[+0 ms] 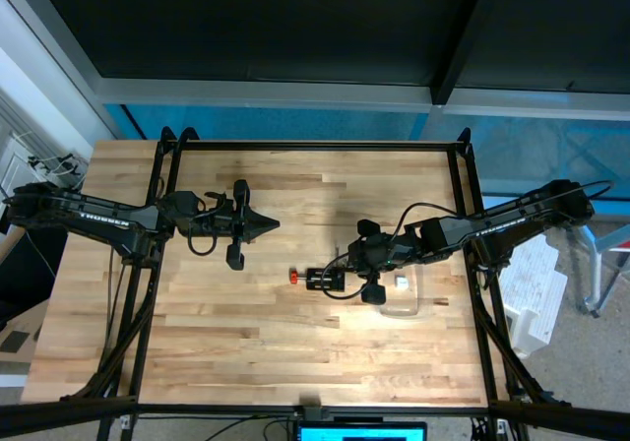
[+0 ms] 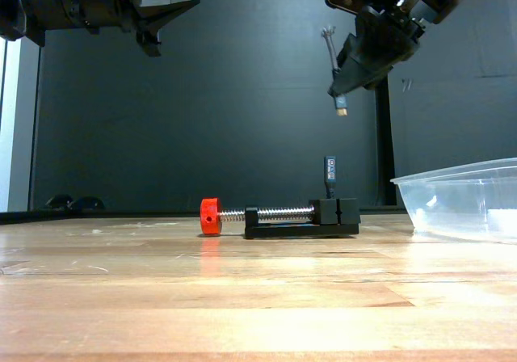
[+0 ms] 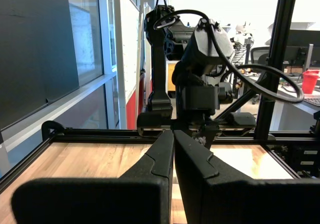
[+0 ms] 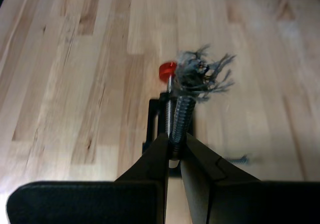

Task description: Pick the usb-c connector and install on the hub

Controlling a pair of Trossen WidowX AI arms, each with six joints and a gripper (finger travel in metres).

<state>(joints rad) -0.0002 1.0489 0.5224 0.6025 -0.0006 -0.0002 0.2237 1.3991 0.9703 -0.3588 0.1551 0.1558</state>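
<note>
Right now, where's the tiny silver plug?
Low view: the silver-grey usb-c connector hangs in the right gripper, above the black hub; the left gripper sits high left.

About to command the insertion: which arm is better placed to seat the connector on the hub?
Right. The right gripper holds the usb-c connector in the air above the hub; the left gripper hangs shut and empty, well off to the side.

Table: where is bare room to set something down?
Bare wood: the near strip of the table and left of the hub. Crowded: hub, clear dish, right claw above holding the usb-c connector. Left claw hangs shut, far-left.
</note>
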